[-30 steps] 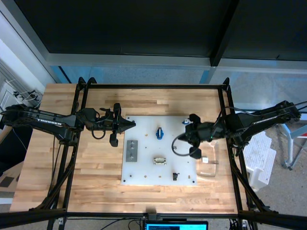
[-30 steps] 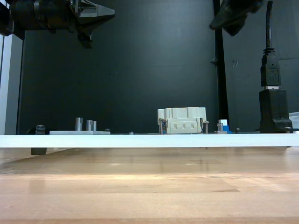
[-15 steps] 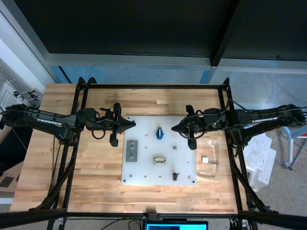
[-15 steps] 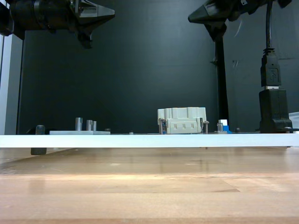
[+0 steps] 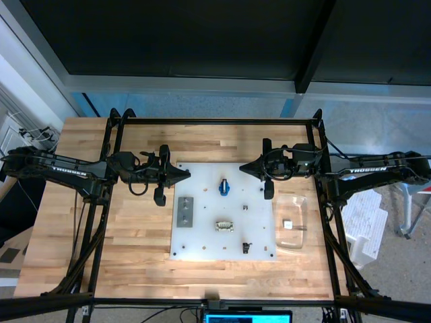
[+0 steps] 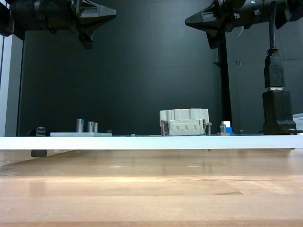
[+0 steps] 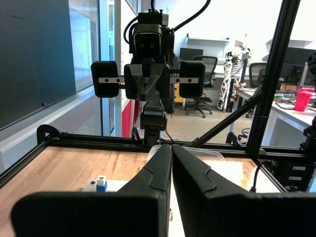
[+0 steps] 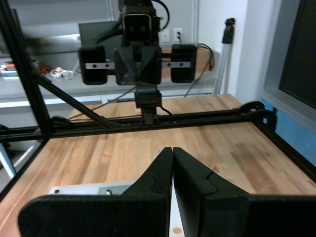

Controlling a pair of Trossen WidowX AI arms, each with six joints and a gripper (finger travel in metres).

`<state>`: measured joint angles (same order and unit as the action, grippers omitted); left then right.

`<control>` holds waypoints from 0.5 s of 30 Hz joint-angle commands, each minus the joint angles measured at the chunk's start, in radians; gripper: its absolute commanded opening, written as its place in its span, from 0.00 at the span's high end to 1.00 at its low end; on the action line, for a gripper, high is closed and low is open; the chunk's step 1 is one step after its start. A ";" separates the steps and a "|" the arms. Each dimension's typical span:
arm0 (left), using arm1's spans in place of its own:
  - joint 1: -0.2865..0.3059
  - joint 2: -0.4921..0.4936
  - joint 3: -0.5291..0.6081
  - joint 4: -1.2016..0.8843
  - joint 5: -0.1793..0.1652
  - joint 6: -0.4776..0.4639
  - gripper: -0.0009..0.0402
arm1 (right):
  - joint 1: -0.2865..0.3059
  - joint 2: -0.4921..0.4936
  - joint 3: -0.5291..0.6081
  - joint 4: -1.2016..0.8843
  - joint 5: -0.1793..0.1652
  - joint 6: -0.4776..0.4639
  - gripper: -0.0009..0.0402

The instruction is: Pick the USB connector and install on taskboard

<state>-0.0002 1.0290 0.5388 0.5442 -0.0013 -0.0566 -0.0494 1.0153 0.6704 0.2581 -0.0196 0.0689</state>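
The USB connector (image 6: 274, 74) stands upright in the black socket (image 6: 278, 113) at the near right of the white taskboard (image 5: 202, 237). From above it is a tiny dark shape (image 5: 246, 247). A thin dark cable rises from its top. My right gripper (image 5: 244, 168) hovers high over the board's far right part, shut and holding nothing, pointing left. In the right wrist view its fingertips (image 8: 172, 148) meet. My left gripper (image 5: 186, 173) hangs level above the board's far left corner, also shut and bare (image 7: 171, 145). The two grippers face each other.
On the taskboard sit a grey block (image 5: 184, 211), a blue part (image 5: 224, 187) and a metal multi-pin connector (image 5: 224, 226). A clear plastic tray (image 5: 301, 237) right of the board holds a small pale square piece (image 5: 288, 225). A black frame rail runs round the table.
The right arm rose from beside the tray, swung toward the far side and levelled out facing left. The left arm stayed still. The USB connector has not moved.
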 commanded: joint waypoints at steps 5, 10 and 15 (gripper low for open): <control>0.000 0.000 0.000 0.000 0.000 0.000 0.98 | -0.012 0.000 -0.043 0.115 0.000 0.002 0.98; 0.000 0.000 0.000 0.000 0.000 0.000 0.98 | -0.012 -0.002 -0.074 0.152 0.001 0.020 0.98; 0.000 0.000 0.000 0.000 0.000 0.000 0.98 | 0.008 -0.002 -0.080 0.171 0.005 0.028 0.98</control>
<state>-0.0002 1.0290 0.5388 0.5438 -0.0010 -0.0563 -0.0494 1.0130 0.5903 0.4290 -0.0189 0.0967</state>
